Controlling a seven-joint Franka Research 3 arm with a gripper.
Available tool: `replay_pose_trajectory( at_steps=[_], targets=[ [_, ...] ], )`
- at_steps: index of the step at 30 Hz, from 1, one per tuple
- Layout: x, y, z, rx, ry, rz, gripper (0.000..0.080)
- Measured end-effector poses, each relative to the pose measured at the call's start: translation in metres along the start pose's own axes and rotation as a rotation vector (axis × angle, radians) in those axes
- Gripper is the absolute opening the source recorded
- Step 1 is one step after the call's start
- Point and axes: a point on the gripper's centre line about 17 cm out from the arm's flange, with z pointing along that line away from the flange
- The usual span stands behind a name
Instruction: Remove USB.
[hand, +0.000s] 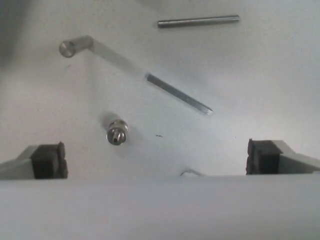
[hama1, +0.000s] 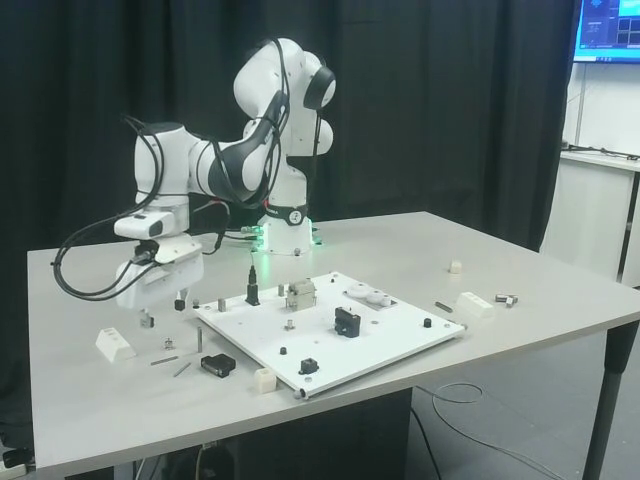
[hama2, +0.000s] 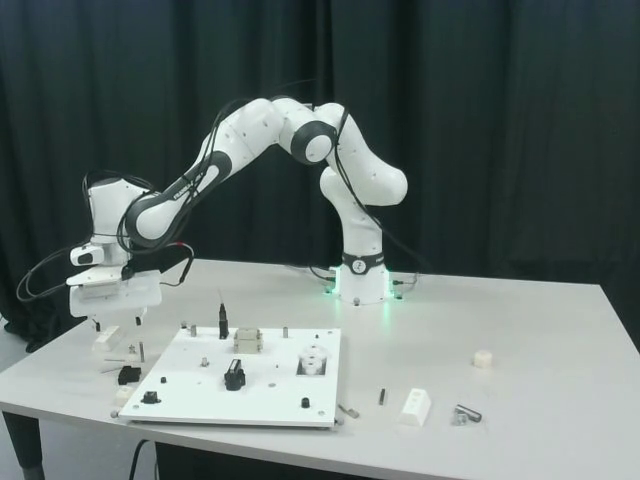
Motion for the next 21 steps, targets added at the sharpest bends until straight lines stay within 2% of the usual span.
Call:
replay_pose_trajectory(
  at_steps=[6,9,14,21],
  targets=[
    [0.002,-0.003,-0.007,0.019,-0.001,0.015,0.0800],
    [0.004,-0.008,-0.012,0.043,-0.001,0.032,0.0800],
    [0.009,-0.024,-0.022,0.097,0.002,0.055,0.0800],
    [0.018,-0.057,-0.043,0.197,-0.001,0.077,0.0800]
  ],
)
